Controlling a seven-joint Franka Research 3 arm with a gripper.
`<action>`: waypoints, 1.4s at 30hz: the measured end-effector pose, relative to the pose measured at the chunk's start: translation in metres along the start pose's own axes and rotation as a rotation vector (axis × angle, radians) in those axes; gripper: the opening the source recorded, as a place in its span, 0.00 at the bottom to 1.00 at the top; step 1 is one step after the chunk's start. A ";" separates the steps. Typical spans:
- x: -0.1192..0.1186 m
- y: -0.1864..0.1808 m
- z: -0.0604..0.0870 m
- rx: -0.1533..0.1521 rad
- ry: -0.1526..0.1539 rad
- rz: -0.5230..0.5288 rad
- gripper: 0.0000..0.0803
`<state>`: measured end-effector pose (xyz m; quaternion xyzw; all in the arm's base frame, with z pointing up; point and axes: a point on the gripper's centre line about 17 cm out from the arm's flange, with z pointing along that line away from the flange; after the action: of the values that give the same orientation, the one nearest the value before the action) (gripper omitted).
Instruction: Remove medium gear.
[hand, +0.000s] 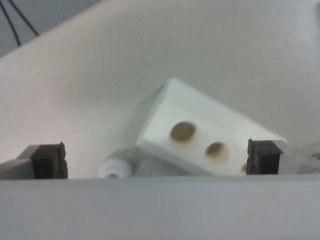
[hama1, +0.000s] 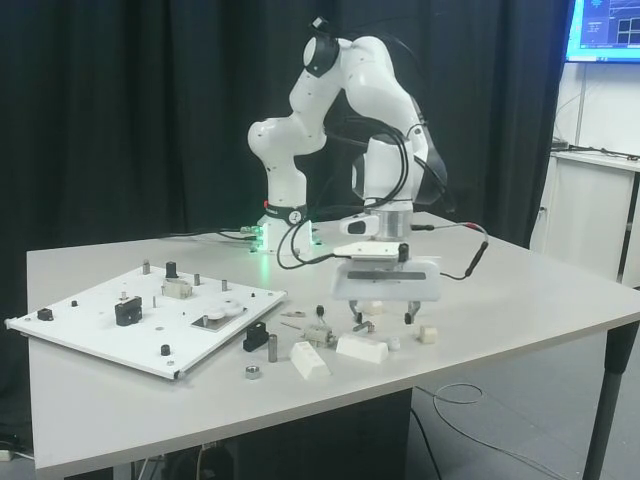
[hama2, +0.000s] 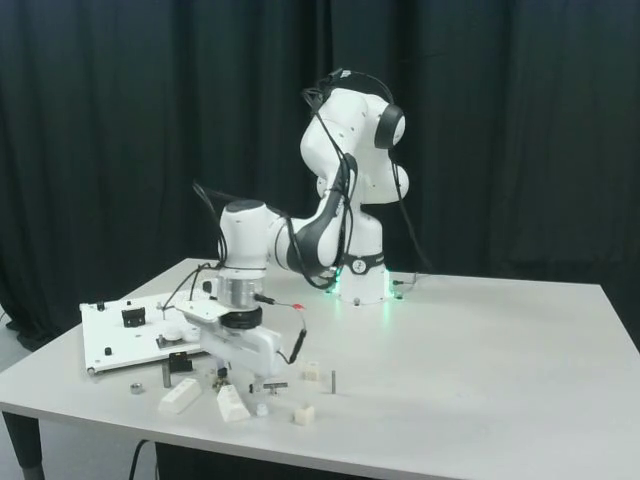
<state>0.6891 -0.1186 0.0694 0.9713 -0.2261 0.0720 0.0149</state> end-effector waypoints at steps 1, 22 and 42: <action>0.002 0.003 -0.002 -0.003 0.001 0.001 1.00; 0.011 0.088 -0.059 -0.060 -0.065 0.039 1.00; 0.005 0.199 -0.065 -0.101 -0.105 0.149 1.00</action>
<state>0.5975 -0.2953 0.1339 0.9522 -0.3017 0.0103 0.0465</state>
